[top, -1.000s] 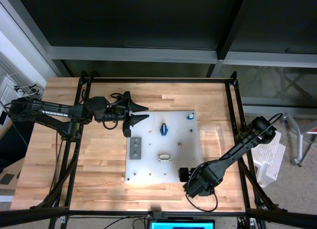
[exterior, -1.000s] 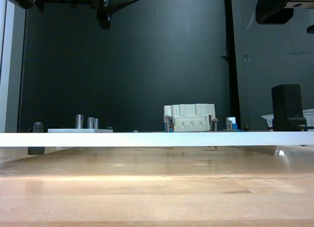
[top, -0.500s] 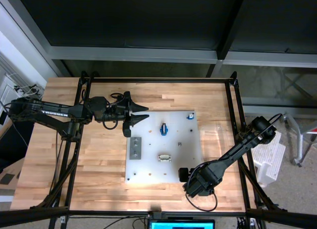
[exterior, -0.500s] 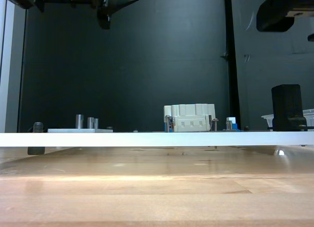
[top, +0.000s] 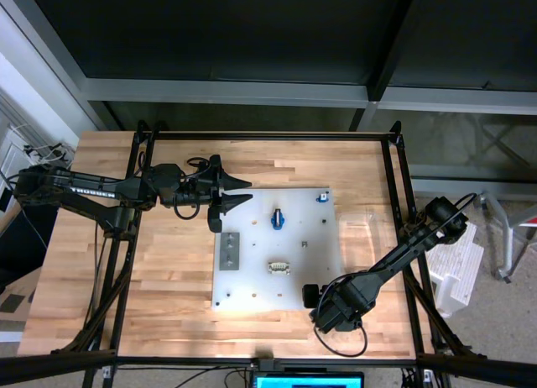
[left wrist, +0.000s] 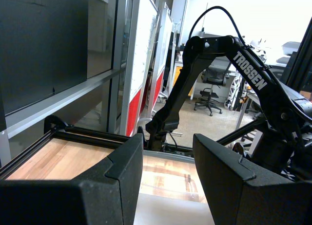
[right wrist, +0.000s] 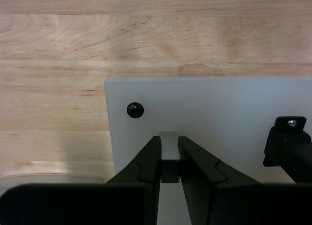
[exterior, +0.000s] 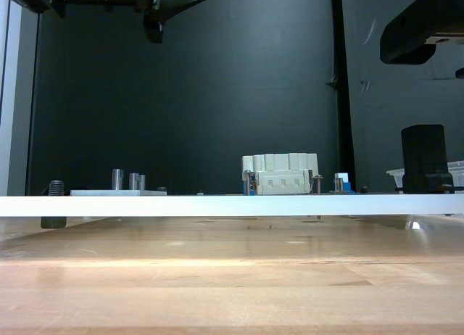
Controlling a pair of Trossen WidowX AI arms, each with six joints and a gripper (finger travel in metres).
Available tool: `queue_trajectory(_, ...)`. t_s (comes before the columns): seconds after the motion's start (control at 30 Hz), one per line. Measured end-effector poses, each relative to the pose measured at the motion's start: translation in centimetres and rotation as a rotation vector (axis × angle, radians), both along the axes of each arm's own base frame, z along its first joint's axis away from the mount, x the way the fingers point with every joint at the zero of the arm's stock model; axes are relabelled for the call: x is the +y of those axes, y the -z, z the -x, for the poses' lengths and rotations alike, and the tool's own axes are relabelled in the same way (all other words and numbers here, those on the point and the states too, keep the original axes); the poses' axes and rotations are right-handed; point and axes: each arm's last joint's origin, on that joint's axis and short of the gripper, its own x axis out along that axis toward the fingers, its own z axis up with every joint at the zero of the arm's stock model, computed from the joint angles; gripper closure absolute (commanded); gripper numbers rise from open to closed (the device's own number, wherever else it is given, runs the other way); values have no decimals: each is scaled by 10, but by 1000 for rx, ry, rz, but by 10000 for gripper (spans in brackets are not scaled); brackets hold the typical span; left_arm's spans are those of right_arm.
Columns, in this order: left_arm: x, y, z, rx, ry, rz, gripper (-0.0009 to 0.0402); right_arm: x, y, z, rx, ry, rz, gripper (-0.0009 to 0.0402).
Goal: Pick the 16mm bar and install on taskboard
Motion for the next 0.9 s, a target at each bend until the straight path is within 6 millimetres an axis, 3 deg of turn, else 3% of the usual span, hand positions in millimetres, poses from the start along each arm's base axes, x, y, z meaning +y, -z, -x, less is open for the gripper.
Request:
queue_trajectory(0.37,0,0,0,0,0,0,256,-1,1,1,-1,0,0,375)
queue_trajectory(0.9,0,0,0,0,0,0,256,-2,-6,3,-14,4,-9,248)
